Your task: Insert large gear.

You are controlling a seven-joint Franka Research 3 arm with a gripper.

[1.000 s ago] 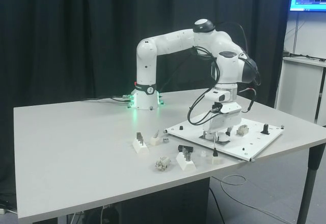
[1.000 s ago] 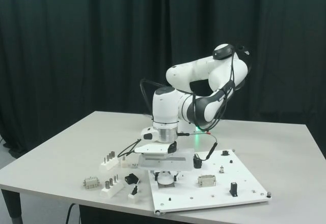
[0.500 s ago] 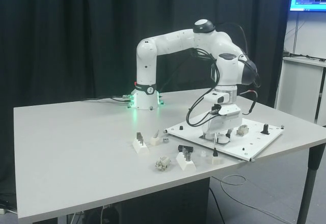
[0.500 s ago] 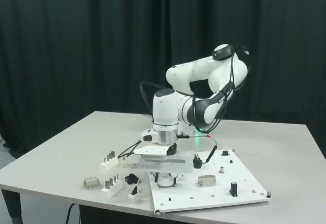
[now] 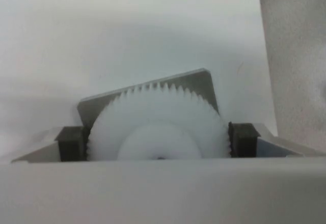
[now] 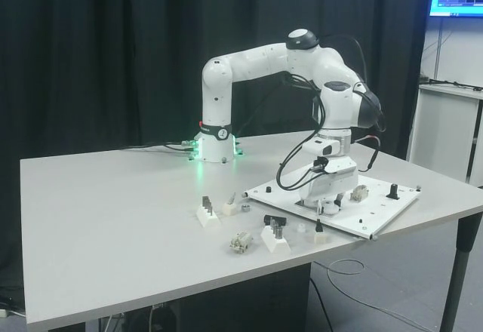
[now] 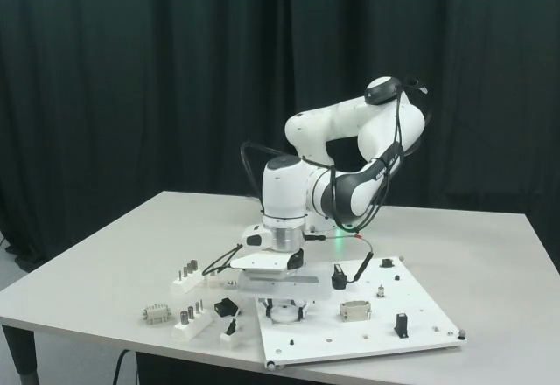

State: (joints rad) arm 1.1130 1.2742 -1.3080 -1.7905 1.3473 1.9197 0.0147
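While the white arm (image 6: 264, 56) reached down over the white board (image 6: 385, 207), its gripper (image 5: 159, 141) pinched the large gear (image 5: 159, 124) by the rim, one black pad (image 5: 70, 142) on each side of the toothed disc. In the wrist view the gear sat squarely between the pads, its teeth showing along the upper arc, and a grey plate (image 5: 196, 84) lay on the board beneath it, one corner jutting past the gear. Whether the gear touched that plate I could not tell.

From the second room view the gripper (image 7: 284, 308) hung low over the board's (image 7: 420, 337) near-left part, close to the board's left edge and not far from its front edge (the board itself lay close to the table's front edge). On the grey table (image 7: 114, 258) just beside that left edge stood several small white blocks (image 7: 186, 278) carrying pins, so little free room lay on that side. Toward the right, a few small fittings (image 7: 354, 310) dotted the board, well apart from one another, with bare surface between them. Behind the arm, the table (image 6: 106, 196) stretched wide and open toward the black curtain (image 6: 98, 45).
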